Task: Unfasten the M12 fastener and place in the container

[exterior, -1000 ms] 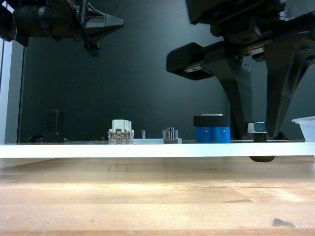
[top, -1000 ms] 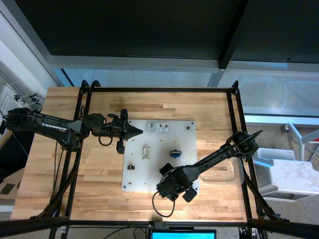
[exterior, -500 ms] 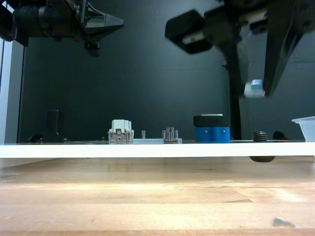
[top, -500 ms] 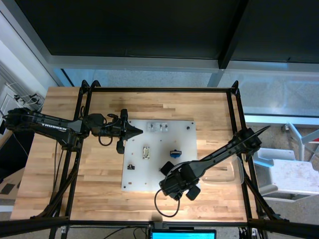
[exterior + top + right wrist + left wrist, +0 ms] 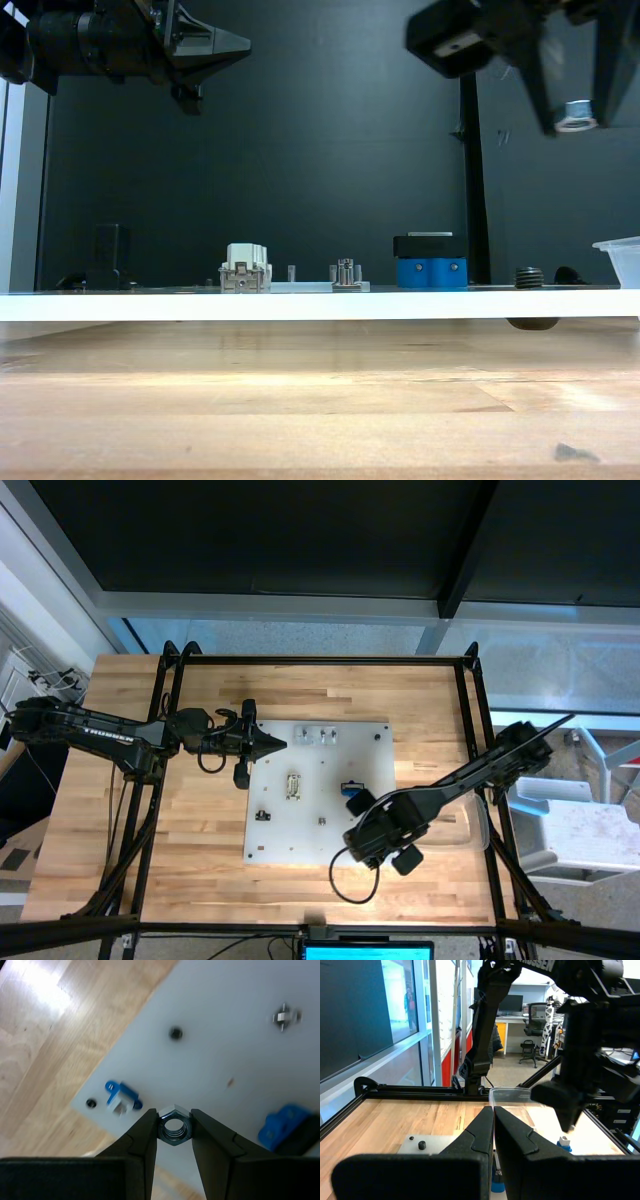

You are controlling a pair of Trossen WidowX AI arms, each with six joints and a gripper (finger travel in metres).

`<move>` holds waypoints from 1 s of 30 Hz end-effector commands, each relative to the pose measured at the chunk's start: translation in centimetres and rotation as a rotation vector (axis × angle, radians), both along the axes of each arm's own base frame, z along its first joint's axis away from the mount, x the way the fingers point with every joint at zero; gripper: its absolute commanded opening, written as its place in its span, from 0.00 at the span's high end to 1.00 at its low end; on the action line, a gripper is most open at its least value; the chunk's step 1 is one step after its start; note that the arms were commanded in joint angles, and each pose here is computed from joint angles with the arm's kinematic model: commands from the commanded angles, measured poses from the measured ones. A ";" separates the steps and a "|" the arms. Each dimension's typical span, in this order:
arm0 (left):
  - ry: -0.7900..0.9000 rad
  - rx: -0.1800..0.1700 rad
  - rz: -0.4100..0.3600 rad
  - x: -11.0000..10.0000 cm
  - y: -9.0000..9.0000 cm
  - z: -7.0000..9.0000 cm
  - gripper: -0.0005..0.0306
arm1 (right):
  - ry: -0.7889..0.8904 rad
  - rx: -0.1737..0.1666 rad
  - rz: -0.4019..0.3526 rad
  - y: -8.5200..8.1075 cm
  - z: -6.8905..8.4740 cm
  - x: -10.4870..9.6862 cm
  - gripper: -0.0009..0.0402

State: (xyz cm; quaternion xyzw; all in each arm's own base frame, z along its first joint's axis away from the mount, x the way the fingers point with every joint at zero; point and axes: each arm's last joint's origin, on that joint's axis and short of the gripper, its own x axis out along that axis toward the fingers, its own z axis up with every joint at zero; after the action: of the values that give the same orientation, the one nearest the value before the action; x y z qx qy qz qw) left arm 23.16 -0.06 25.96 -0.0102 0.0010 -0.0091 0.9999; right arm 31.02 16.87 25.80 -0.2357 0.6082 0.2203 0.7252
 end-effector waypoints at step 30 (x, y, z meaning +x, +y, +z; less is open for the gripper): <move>0.000 0.000 0.000 0.0 0.0 0.0 0.98 | 0.053 0.043 -0.391 -4.3 -1.3 -12.5 0.92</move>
State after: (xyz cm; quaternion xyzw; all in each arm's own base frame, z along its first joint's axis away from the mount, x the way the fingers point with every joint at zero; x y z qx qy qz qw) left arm 23.16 -0.06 25.97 -0.0104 0.0008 -0.0091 0.9999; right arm 18.70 12.59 24.45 -0.0898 0.6578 0.0930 0.7420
